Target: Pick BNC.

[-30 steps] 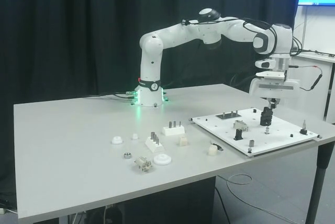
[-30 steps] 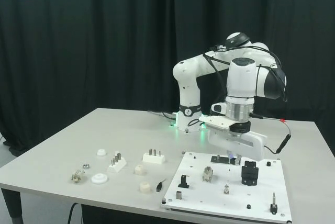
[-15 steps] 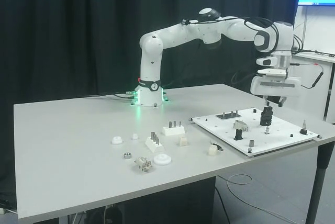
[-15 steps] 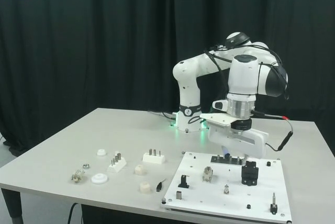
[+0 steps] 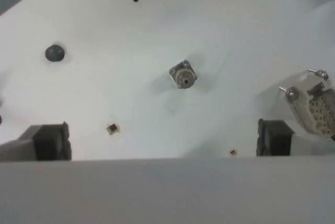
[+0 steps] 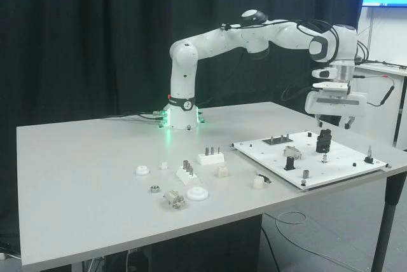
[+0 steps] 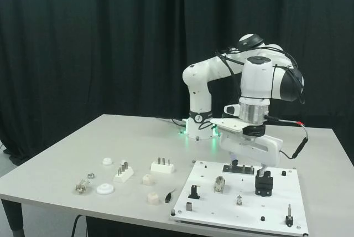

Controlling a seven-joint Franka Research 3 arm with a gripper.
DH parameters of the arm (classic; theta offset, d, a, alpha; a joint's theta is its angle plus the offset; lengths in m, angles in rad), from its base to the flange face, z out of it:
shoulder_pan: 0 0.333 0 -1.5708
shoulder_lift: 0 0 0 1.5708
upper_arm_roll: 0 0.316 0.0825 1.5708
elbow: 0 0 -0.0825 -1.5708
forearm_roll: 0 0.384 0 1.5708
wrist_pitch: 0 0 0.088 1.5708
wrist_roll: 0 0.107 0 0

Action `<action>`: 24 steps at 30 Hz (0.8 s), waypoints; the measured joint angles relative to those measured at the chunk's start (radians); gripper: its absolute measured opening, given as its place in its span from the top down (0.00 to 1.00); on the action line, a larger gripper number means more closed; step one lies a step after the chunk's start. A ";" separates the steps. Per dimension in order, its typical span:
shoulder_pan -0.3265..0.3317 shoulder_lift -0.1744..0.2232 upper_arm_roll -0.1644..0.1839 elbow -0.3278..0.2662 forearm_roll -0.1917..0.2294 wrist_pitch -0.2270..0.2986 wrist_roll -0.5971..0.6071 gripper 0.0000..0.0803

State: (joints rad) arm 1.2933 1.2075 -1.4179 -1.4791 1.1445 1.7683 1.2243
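Observation:
The BNC (image 5: 182, 76) is a small metal socket on a square flange, standing upright on the white board (image 5: 220, 20). In the room views the BNC (image 7: 239, 199) is a tiny post near the board's front, also the BNC (image 6: 324, 156). My gripper (image 5: 161, 139) hangs above the board, open, with nothing between its black fingertips (image 5: 49, 141). The gripper (image 6: 333, 119) is well above the parts, over the far side of the board (image 6: 356, 161). From the other side the gripper (image 7: 248, 166) hovers behind the BNC.
A black block (image 7: 263, 183) stands on the board close to the gripper. A grey multi-pin connector (image 5: 314, 103) and a black round knob (image 5: 54, 53) also sit on the board. White gears (image 6: 197, 194), peg blocks (image 6: 210, 156) and a metal connector (image 6: 173, 198) lie on the grey table.
The gripper has risen from just above the black block and now hangs higher over the board. Nothing on the board or table moved.

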 joint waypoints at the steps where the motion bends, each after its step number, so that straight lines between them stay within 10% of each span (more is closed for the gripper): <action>1: -0.001 0.000 0.000 0.001 0.000 0.001 0.001 0.03; 24: -0.050 0.004 0.056 0.004 0.002 0.064 0.010 0.00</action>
State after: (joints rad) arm 1.2431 1.2119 -1.3622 -1.4751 1.1466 1.8319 1.2345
